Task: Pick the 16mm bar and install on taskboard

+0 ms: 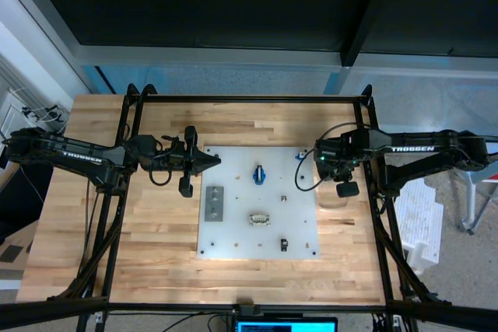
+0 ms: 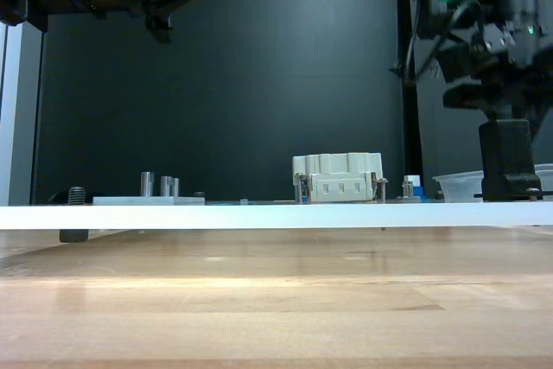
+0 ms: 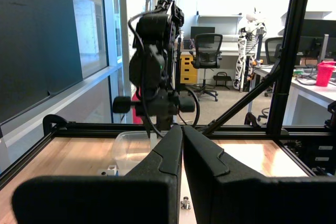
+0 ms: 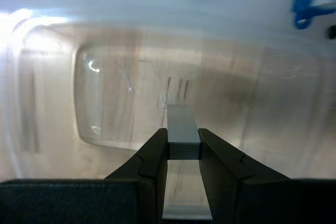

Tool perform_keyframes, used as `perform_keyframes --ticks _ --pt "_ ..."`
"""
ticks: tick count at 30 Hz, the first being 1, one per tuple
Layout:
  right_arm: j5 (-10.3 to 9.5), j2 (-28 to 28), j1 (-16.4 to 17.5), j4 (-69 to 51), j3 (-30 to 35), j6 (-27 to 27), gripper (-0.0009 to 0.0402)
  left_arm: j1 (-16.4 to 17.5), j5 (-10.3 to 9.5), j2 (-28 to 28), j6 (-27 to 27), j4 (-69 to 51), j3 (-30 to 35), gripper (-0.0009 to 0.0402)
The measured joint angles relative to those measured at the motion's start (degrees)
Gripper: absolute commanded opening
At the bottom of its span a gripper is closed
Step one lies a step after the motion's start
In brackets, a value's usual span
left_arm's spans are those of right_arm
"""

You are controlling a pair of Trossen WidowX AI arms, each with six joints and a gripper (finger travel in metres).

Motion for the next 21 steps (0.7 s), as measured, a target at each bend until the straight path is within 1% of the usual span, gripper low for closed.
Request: perform_keyframes --ticks 4,10,17,21 --pt "0.00 0.0 0.1 -2.7 4.1 5.4 0.0000 0.0 0.00 0.0 0.0 0.0 0.0 0.0000" --pt "0.02 0.0 0.7 -6.5 8.7 9.8 0.0000 0.0 0.02 0.0 0.0 0.0 0.0 0.0000" --pt "0.02 0.4 3.4 -10.7 12.5 13.5 0.0000 0.0 0.02 0.0 0.0 0.0 0.0 0.0000" --pt "0.02 2.1 4.7 -12.4 14.1 16.1 0.0000 0.0 0.00 0.0 0.0 0.0 0.0 0.0000"
